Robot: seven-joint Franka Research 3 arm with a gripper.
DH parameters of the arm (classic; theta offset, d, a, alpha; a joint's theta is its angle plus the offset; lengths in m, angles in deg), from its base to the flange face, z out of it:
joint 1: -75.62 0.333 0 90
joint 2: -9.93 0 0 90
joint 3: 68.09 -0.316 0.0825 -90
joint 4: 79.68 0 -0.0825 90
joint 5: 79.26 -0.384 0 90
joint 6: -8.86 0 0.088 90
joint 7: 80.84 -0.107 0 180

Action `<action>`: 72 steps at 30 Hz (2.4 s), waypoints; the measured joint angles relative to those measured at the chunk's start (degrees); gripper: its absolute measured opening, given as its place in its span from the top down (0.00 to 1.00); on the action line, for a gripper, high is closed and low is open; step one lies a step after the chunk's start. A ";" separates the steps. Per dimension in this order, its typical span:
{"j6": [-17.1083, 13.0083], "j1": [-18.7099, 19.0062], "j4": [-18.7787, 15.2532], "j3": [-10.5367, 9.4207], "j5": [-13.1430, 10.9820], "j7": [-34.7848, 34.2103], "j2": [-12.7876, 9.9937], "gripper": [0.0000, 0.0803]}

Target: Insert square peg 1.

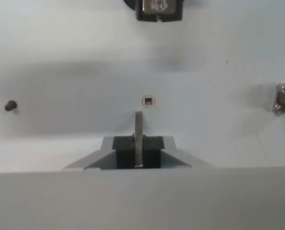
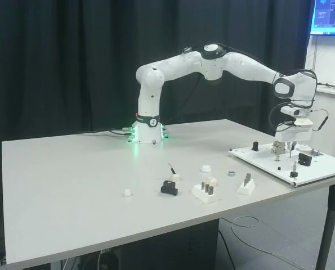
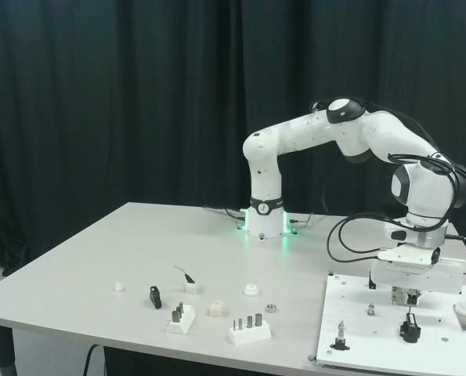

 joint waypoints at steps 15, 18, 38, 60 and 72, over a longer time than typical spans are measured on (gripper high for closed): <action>-0.66 -0.18 -0.10 -0.04 0.04 -0.40 -0.04 0.96; -0.66 -0.17 -0.10 -0.04 0.05 -0.40 -0.04 0.96; 0.28 -0.12 -0.10 0.01 0.80 -0.41 0.03 0.96; -0.20 0.11 0.12 -0.15 0.83 -2.01 0.03 0.96; -0.98 -0.01 0.04 -0.20 1.14 -2.18 -0.02 0.96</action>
